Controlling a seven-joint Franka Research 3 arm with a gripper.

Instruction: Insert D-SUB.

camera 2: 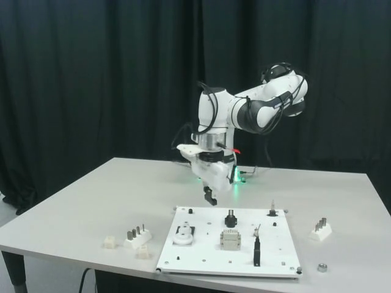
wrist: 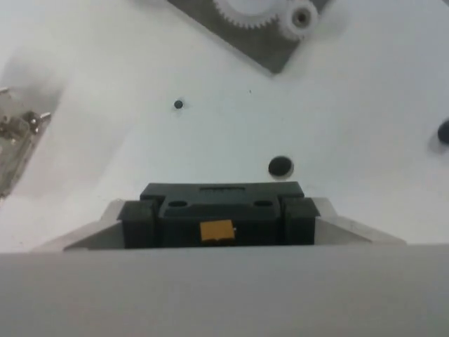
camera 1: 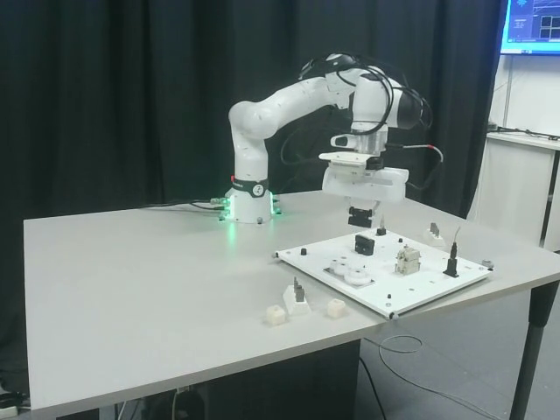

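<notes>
My gripper (wrist: 219, 226) hangs above the white task board (wrist: 210, 126), shut on a black D-SUB plug (wrist: 221, 200) that fills the gap between the two black fingers (wrist: 137, 223). The first room view shows the gripper (camera 1: 360, 215) over the board's far side (camera 1: 420, 289). From the second room view, the gripper (camera 2: 211, 196) is above the board's back left corner (camera 2: 195, 256). A grey metal D-SUB socket (wrist: 14, 140) stands near the middle of the board (camera 2: 229, 239) (camera 1: 407, 261), apart from the plug.
White gears (wrist: 259, 14) (camera 2: 182, 235) sit on a grey plate on the board. A black peg (wrist: 280, 166) lies just beyond the plug. A black upright part (camera 2: 256, 250) stands near the board's front. Small white holders (camera 2: 135, 237) (camera 2: 321, 229) rest on the table beside the board.
</notes>
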